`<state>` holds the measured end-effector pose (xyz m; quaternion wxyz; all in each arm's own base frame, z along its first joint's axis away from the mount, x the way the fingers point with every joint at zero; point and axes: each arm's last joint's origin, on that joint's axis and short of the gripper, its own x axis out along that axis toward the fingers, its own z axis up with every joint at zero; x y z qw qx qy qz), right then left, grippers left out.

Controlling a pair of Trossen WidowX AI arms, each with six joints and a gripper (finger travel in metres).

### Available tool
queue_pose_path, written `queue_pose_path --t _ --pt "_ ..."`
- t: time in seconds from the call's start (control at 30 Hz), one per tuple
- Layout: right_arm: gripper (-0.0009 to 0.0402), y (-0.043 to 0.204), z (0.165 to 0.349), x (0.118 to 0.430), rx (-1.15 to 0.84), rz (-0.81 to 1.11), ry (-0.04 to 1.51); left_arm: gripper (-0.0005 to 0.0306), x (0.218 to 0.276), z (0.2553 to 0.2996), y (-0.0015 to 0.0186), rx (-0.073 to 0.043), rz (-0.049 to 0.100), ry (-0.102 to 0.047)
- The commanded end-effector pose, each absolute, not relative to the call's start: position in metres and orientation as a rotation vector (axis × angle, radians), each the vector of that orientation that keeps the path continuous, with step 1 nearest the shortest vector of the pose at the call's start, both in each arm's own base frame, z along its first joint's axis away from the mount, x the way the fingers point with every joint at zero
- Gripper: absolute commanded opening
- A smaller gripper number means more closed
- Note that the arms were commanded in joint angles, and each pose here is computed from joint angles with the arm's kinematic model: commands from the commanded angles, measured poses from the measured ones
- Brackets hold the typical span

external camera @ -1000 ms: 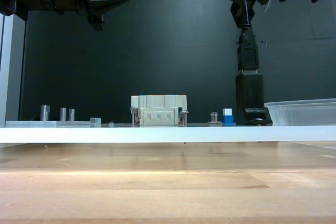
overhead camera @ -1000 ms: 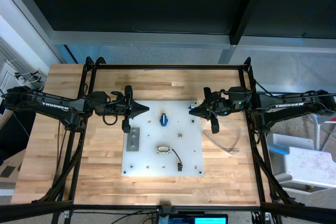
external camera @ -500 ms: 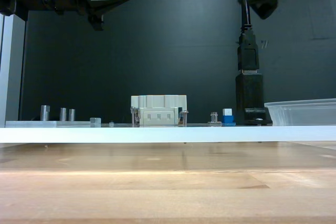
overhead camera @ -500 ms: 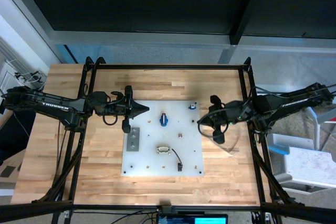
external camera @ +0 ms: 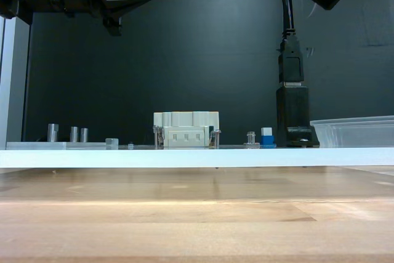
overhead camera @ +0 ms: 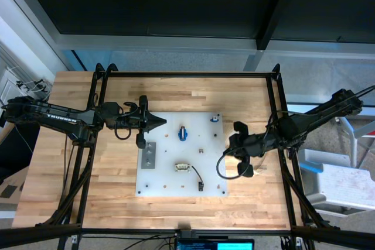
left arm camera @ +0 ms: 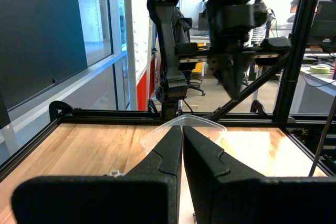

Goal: Remove the USB connector from the USB hub and place in the container

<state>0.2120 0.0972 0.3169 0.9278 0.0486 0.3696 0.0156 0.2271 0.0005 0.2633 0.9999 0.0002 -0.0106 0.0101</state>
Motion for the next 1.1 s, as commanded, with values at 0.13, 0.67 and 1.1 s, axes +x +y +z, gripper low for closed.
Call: queue_pose_path --t 0.13,0.67,1.1 --pt "0.0000 0.117 0.313 0.223 0.089 0.045 0.814 0.0001 0.2271 0.2632 0.0005 0.000 0.020 -0.021" --pt "0.0037 0.153 0.311 0.253 0.088 0.011 0.915 0.0001 0.2271 0.2632 0.0005 0.000 0.020 -0.021" --pt "0.0150 0.175 0.291 0.267 0.152 -0.028 0.948 0.0001 0.2271 0.2632 0.0005 0.000 0.020 -0.021"
